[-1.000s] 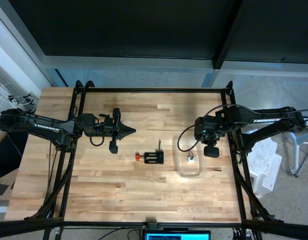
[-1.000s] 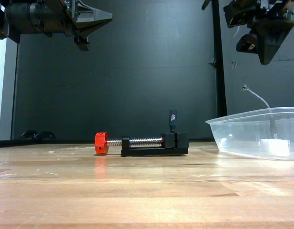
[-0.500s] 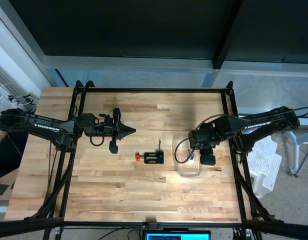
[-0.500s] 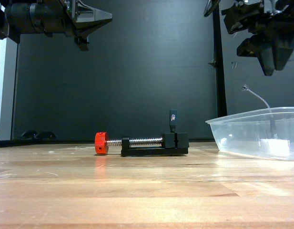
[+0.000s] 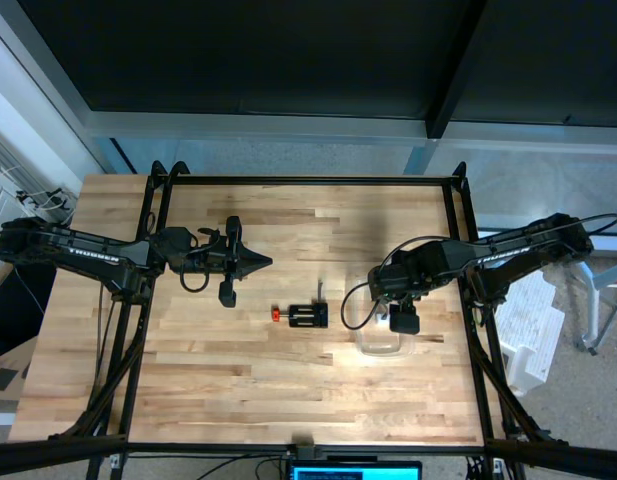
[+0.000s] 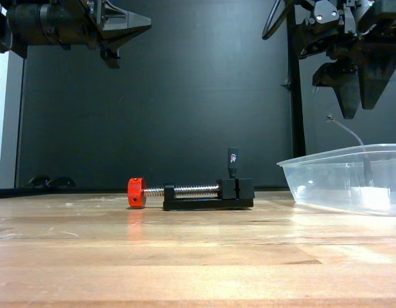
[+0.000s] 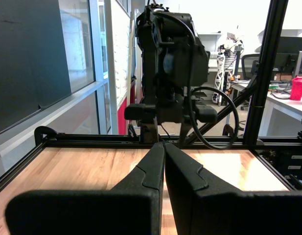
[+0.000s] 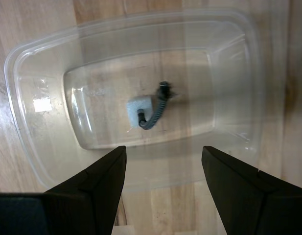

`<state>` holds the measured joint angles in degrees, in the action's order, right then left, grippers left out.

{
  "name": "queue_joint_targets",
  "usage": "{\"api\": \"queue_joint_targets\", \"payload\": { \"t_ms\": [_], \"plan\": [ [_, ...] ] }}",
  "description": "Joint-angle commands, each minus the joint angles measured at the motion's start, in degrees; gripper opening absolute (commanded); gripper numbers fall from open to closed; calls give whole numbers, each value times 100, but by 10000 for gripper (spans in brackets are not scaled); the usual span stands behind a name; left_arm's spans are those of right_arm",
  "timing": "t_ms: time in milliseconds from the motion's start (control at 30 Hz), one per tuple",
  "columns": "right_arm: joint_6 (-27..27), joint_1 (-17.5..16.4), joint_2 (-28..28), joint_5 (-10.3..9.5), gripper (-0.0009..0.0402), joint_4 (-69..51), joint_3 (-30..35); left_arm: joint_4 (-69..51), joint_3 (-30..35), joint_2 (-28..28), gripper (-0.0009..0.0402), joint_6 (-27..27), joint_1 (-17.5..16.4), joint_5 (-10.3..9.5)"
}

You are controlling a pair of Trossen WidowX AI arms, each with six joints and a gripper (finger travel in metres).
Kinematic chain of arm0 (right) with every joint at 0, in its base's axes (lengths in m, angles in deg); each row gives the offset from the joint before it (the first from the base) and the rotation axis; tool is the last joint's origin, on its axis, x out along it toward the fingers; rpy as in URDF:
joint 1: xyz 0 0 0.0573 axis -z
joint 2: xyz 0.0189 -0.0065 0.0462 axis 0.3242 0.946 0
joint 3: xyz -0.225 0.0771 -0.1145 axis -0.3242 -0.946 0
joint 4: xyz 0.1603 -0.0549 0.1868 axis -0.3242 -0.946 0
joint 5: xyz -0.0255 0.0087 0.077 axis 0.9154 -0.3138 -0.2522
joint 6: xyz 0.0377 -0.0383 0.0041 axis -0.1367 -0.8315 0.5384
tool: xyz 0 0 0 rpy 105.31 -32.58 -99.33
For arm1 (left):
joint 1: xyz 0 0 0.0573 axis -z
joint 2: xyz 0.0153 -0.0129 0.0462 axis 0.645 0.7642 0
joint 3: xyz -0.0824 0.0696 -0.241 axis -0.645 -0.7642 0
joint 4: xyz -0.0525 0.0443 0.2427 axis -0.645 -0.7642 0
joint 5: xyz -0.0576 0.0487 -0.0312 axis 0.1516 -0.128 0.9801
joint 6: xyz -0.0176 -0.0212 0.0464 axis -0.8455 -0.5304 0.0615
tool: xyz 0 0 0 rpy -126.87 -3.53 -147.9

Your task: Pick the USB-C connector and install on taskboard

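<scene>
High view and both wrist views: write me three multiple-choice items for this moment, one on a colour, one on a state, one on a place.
1. What colour is the knob on the taskboard?
A blue. B red-orange. C white.

2. How are the fingers of the left end effector, raised to the left of the taskboard?
A wide open. B shut on nothing. C shut on a white piece.

3. Where is the right end effector?
A above the clear tray. B above the taskboard. C beside the left end effector.

Answers:
1 B, the low view shows a red-orange knob.
2 B, in its wrist view the fingertips meet with nothing between them.
3 A, its wrist view looks down into the tray between open fingers.
</scene>
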<state>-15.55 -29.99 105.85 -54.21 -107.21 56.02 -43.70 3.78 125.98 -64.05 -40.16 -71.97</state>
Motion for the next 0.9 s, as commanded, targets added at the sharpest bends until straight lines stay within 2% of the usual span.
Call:
{"api": "queue_joint_targets", "payload": {
  "t_ms": [33, 400, 900],
  "plan": [
    [-2, -59, 105, 0, 216, 160, -37, 4, 2, 0, 0, 0, -2, 0],
    [181, -223, 214, 2, 216, 704, -470, 2, 2, 2, 0, 0, 0, 0],
    [293, -262, 326, 2, 216, 1484, -1060, 2, 2, 2, 0, 0, 0, 0]
  ]
}}
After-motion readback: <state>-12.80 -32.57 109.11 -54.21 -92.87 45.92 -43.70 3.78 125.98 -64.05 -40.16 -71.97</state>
